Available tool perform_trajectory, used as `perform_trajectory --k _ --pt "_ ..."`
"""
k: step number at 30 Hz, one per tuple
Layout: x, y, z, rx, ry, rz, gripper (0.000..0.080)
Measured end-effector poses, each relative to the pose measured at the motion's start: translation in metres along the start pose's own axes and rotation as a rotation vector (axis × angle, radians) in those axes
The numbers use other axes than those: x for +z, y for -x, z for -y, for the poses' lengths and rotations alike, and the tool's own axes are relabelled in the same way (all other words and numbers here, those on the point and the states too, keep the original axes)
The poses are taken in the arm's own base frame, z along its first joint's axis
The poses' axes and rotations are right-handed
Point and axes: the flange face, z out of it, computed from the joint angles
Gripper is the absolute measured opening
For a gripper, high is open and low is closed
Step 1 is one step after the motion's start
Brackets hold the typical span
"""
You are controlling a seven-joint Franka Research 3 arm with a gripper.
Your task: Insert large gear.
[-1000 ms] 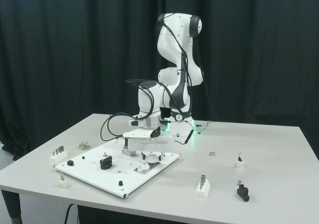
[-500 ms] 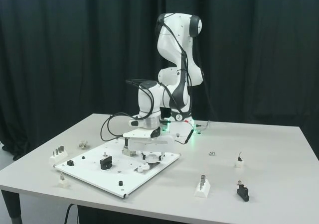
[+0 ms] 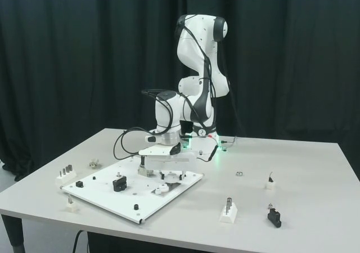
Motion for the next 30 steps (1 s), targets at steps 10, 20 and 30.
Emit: perform_trajectory --k 10,20,30 --pt "0.0 -0.0025 -0.0038 -0.003 0.0 -0.003 0.0593" --pt "0.0001 -0.004 -0.0048 -0.005 -0.003 -0.01 0.0593" --pt "-0.0001 -0.0028 -0.002 -0.01 -0.006 -0.015 0.0593"
